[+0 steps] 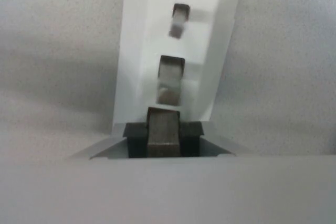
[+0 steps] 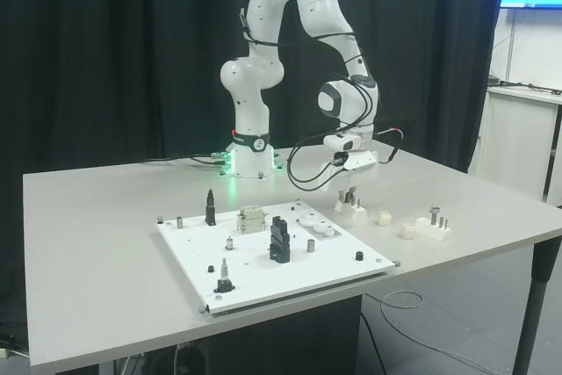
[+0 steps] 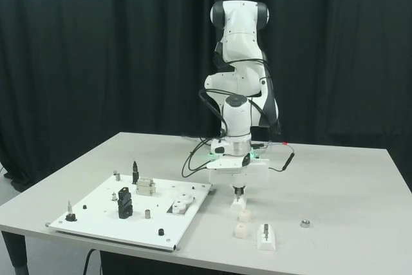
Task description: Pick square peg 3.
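- On the grey table (image 2: 105, 217), left: white board (image 2: 272, 256) carrying small black and grey fixtures.
- Middle: gripper (image 1: 163, 139) pinching square peg 3 (image 1: 163, 136) over its white peg holder (image 1: 176, 45).
- Two more pegs (image 1: 170, 80) seated in that holder.
- Right: second white holder (image 2: 428, 229).

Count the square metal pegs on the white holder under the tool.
3: one grey square metal peg between the tool's fingers, one mid-holder, one at the far end of the white holder.

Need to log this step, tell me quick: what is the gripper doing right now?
Gripper: shut on the square peg, which sits in its white holder.
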`<action>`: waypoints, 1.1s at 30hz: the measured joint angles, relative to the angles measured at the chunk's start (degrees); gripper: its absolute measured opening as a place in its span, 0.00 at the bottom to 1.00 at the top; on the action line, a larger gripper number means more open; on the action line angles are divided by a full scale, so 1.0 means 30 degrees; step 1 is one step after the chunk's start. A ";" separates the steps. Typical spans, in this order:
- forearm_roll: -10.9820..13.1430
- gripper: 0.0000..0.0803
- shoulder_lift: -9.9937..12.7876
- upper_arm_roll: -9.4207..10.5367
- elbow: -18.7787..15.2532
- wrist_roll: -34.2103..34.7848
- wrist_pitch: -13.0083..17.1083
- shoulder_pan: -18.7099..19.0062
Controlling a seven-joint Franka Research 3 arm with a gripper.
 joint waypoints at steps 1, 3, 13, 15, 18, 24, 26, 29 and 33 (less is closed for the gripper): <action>0.0000 0.17 0.0000 0.0000 0.0000 0.0000 0.0001 -0.0003; 0.0000 0.17 0.0000 0.0000 0.0000 0.0000 0.0002 -0.0007; 0.0001 0.14 -0.0064 0.0000 0.0000 0.0000 -0.0011 -0.0041; 0.0001 0.14 -0.0121 0.0000 0.0000 0.0001 -0.0049 -0.0049; 0.0001 0.14 -0.0262 0.0000 0.0000 0.0002 -0.0153 -0.0051; 0.0001 0.14 -0.0750 -0.0001 0.0000 0.0027 -0.0648 -0.0051; 0.0001 0.14 -0.0969 -0.0005 -0.0001 0.0035 -0.0900 -0.0051; 0.0001 0.14 -0.1327 -0.0023 0.0000 0.0088 -0.1269 -0.0051; -0.0028 0.14 -0.1804 -0.0078 0.0000 0.0162 -0.1716 -0.0051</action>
